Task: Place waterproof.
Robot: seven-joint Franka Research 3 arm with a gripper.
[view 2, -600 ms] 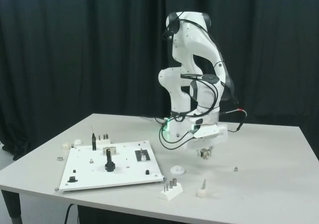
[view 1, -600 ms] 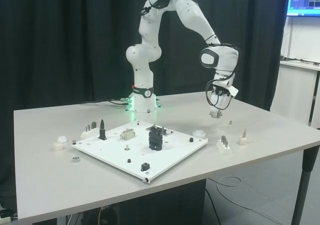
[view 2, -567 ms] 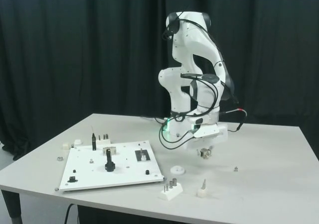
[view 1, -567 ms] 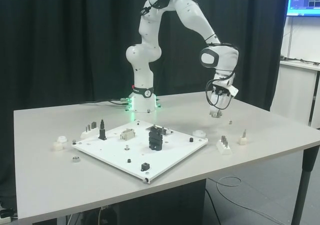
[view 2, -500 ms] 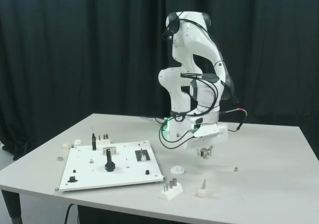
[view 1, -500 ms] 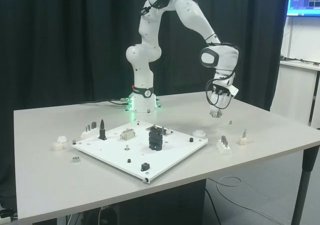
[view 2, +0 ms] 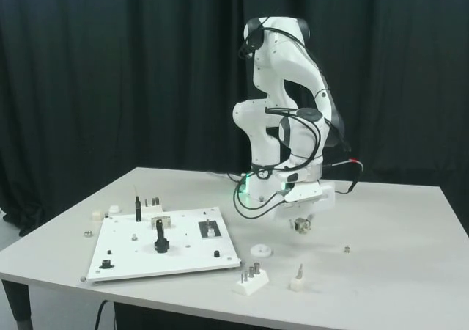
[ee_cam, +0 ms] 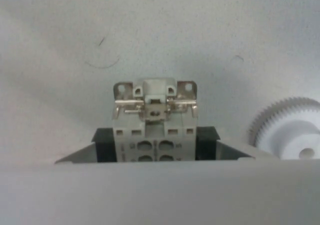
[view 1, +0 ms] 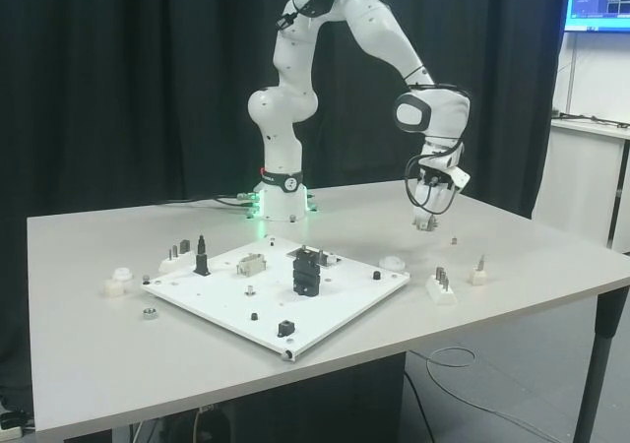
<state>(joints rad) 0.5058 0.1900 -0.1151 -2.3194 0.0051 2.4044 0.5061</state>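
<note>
No text, label, brand, number or sign can be read; the screen (view 1: 598, 0) in the first room view shows nothing legible.

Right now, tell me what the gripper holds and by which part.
The gripper holds a grey connector, clamped by its lower body between the two fingers, clear of the table.
</note>
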